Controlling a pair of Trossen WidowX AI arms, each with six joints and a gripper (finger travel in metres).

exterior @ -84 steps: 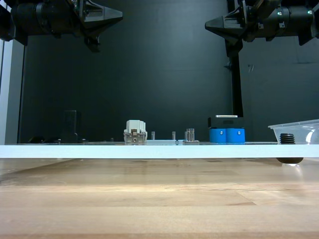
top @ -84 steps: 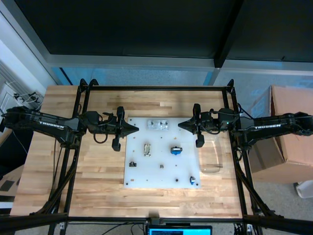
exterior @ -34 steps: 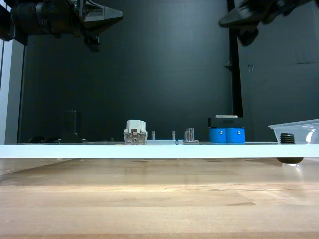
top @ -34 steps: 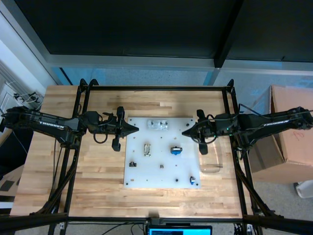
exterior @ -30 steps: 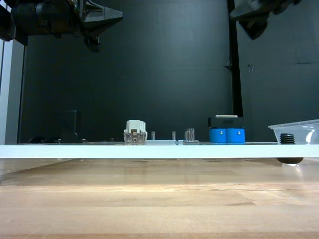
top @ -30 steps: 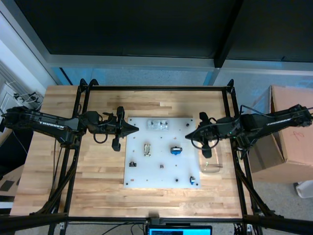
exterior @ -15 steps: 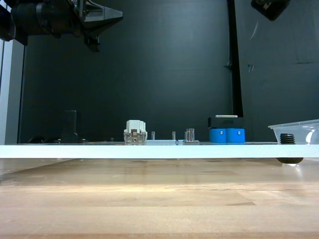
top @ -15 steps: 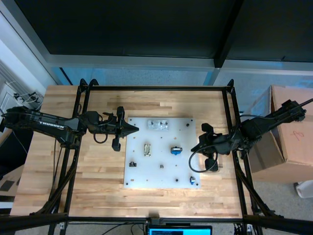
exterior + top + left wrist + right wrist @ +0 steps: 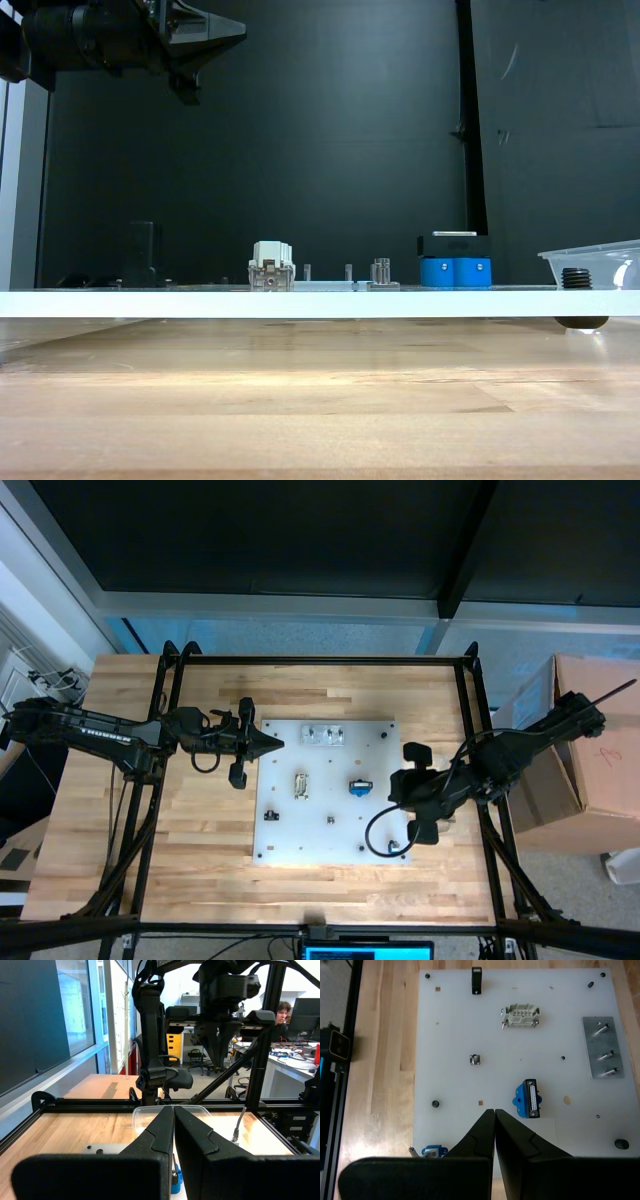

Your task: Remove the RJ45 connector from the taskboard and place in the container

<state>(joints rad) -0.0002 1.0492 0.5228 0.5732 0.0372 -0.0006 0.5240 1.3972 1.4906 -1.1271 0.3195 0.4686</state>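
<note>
The RJ45 connector (image 9: 270,815) is a small black part standing upright in its seat near the near-left corner of the white taskboard (image 9: 325,780). It also shows in the right wrist view as RJ45 connector (image 9: 476,980) and in the low view as RJ45 connector (image 9: 143,253). My right gripper (image 9: 410,798) hangs high over the board's right side, pointing down, shut and holding nothing (image 9: 494,1111). It is far from the connector and out of the low view. My left gripper (image 9: 277,743) hovers level at the board's far-left edge, shut and holding nothing (image 9: 174,1108).
A clear container (image 9: 600,262) stands right of the board, mostly under my right arm in the high view. On the board are a grey multi-pin connector (image 9: 521,1015), a blue D-sub connector (image 9: 527,1098), a metal plate (image 9: 601,1047) and a small blue part (image 9: 432,1151).
My right arm swung from the board's far-right edge toward the near side, turned its gripper downward and left the low view. The left arm and the RJ45 connector have not moved.
</note>
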